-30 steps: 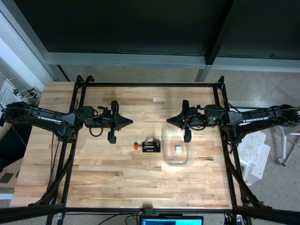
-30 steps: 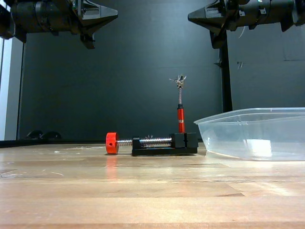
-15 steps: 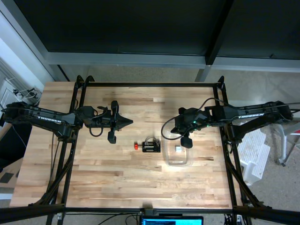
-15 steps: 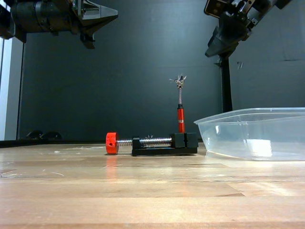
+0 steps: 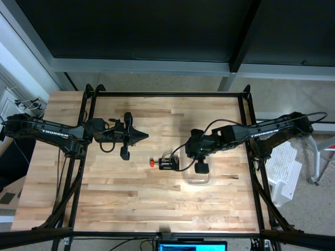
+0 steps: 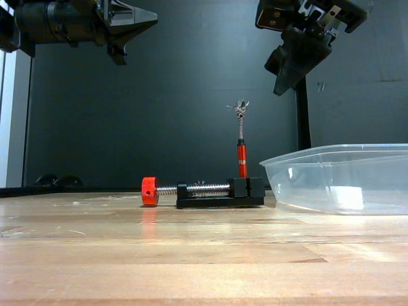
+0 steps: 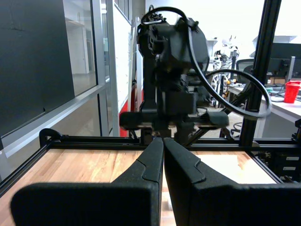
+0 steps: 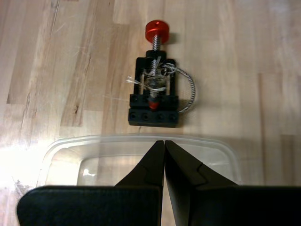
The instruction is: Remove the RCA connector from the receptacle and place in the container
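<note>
1. RCA connector (image 6: 242,160) stands upright in the black block (image 6: 220,190) at the low view's centre, beside the tub (image 6: 338,178) on the desk (image 6: 191,255).
2. Right gripper (image 6: 278,89), fingers together, hangs high at upper right. Left gripper (image 6: 153,23), also together, sits upper left.
3. Risk: coming down closed could knock the connector or shove the block.
4. Only the right wrist view shows the wire loop (image 8: 188,92); only the low view shows height.

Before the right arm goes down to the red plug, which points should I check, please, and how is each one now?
1. RCA connector stands upright in the receptacle: ok.
2. Right gripper directly above the connector: not ok, it hangs higher, offset toward the container.
3. Right gripper's fingers open: not ok, shut.
4. Left gripper high, apart from the connector: ok.
5. Container beside the receptacle, top open: ok.
</note>
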You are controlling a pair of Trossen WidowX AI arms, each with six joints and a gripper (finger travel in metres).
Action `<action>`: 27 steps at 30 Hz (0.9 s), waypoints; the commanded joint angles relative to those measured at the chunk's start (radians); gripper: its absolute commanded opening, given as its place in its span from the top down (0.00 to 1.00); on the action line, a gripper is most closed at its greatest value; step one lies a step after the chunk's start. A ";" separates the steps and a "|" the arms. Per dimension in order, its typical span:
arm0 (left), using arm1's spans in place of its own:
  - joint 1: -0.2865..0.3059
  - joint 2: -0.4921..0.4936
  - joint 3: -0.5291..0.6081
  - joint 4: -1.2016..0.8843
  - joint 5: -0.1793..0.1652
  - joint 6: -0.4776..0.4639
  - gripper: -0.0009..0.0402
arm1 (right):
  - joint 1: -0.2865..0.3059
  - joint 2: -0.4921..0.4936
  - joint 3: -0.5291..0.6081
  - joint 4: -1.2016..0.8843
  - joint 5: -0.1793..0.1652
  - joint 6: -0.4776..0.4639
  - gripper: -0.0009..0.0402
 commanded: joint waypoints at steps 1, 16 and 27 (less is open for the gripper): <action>0.000 0.000 0.000 0.000 0.000 0.000 0.98 | 0.011 0.047 0.025 0.001 0.029 0.027 0.96; 0.000 0.000 0.000 0.000 0.000 0.000 0.98 | 0.016 0.214 0.093 0.016 0.058 0.135 0.59; 0.000 0.000 0.000 0.000 0.000 0.000 0.98 | 0.016 0.309 0.122 0.056 0.075 0.136 0.56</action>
